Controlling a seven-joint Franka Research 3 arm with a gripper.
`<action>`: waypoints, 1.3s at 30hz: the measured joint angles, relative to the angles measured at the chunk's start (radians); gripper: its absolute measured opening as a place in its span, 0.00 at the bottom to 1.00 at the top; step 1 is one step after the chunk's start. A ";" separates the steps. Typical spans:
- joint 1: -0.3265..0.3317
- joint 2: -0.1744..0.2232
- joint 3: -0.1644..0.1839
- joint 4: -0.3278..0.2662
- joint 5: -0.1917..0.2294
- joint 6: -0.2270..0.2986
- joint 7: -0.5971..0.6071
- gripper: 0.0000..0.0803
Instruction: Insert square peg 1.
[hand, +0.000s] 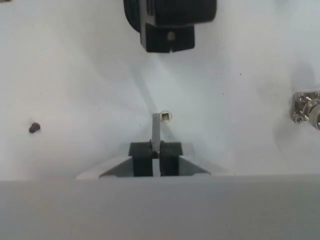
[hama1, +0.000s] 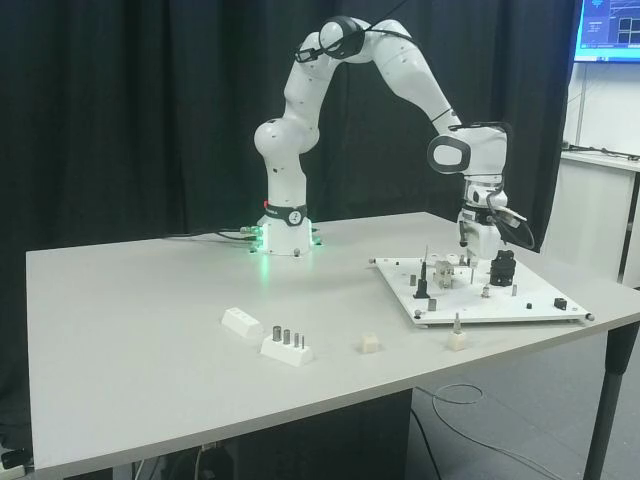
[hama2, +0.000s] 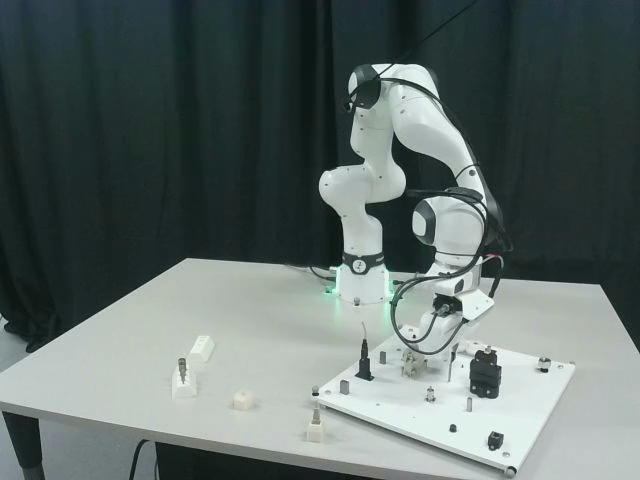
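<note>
Gripper (hand: 155, 150) clamped on the square peg (hand: 156, 131), peg's long axis pointing down from the fingertips toward the white board (hand: 75, 75). Its tip sits just at the small square hole (hand: 165, 117), seemingly a shade to one side; insertion hinges on that offset.

I see bare white board (hand: 75, 75) around the square hole (hand: 165, 117). A black block (hand: 169, 25) stands beyond it, a metal connector (hand: 309, 109) well aside
</note>
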 joint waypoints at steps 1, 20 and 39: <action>0.000 0.000 0.000 0.000 0.000 0.001 0.000 0.03; 0.000 0.000 0.002 -0.003 -0.011 0.009 -0.095 0.03; 0.000 -0.003 0.008 -0.005 -0.052 0.009 -0.213 0.03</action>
